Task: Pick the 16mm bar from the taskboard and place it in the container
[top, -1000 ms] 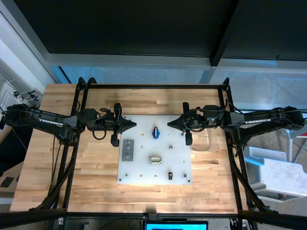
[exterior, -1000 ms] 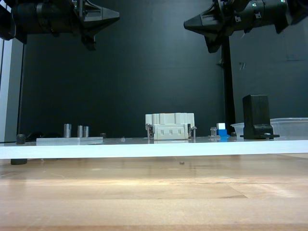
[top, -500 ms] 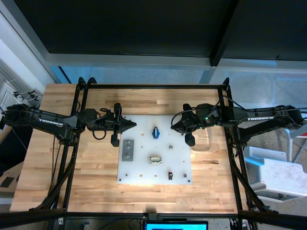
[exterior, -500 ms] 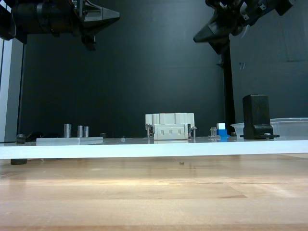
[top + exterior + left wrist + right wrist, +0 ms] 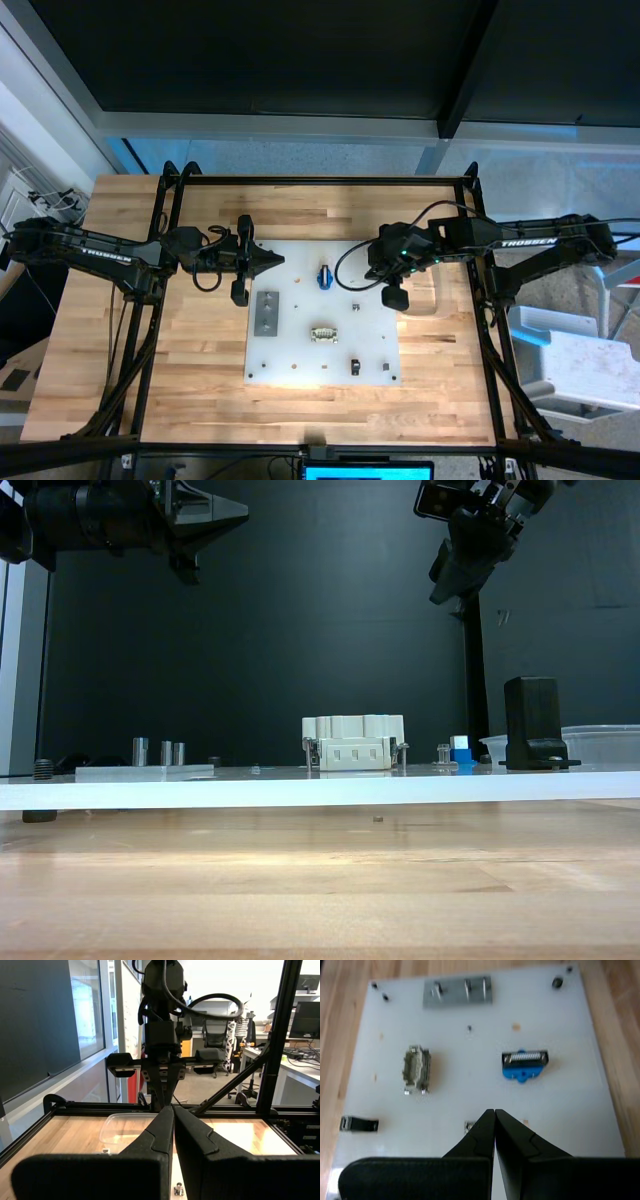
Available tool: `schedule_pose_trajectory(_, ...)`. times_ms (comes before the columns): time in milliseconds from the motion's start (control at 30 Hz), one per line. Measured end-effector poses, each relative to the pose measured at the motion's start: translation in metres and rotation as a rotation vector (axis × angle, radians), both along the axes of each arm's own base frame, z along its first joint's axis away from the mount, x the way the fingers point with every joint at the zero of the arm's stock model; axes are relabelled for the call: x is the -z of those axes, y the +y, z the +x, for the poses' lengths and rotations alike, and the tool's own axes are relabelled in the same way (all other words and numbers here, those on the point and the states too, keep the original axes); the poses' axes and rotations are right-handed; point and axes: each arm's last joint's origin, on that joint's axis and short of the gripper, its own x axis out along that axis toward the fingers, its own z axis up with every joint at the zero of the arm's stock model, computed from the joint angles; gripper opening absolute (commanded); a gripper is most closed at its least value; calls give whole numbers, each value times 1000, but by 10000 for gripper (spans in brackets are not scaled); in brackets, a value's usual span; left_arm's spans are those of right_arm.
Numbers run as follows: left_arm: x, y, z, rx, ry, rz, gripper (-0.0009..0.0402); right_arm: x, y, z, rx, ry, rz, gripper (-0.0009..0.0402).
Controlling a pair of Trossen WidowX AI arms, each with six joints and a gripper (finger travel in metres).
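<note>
Right gripper [image 5: 494, 1112]: the two fingers are pressed together tip to tip, with nothing between them. The tips point down at the taskboard [image 5: 470, 1091] over bare white panel, nearer the blue knob [image 5: 524, 1065] than the black upright fitting [image 5: 359, 1123]. The low view shows this gripper high above the board and tilted downward. Left gripper [image 5: 173, 1108]: the fingers are likewise closed against each other and empty. It is held level, high over the board's far left corner, and points toward the right arm. The 16mm bar [image 5: 557, 982] stands in the taskboard close to a corner, just past the end of the grey block [image 5: 457, 992] and on the same side of the board as the blue knob. It is well apart from the right gripper's tips. In the high view that corner lies under the left gripper, so the bar is hidden there. The white connector [image 5: 415, 1070] sits near the middle of the board. The container [image 5: 425, 308] rests on the wooden table [image 5: 200, 400] just beside the board's right edge, beneath the right arm and well apart from the bar.
</note>
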Motion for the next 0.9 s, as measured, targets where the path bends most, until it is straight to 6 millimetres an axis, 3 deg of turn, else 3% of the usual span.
schedule_pose_trajectory(600,0,0,0,0,0,0,0,7,25,15,-26,336,-36,0)
schedule_pose_trajectory(900,0,0,0,0,1,0,0,3,38,24,-27,368,-32,0)
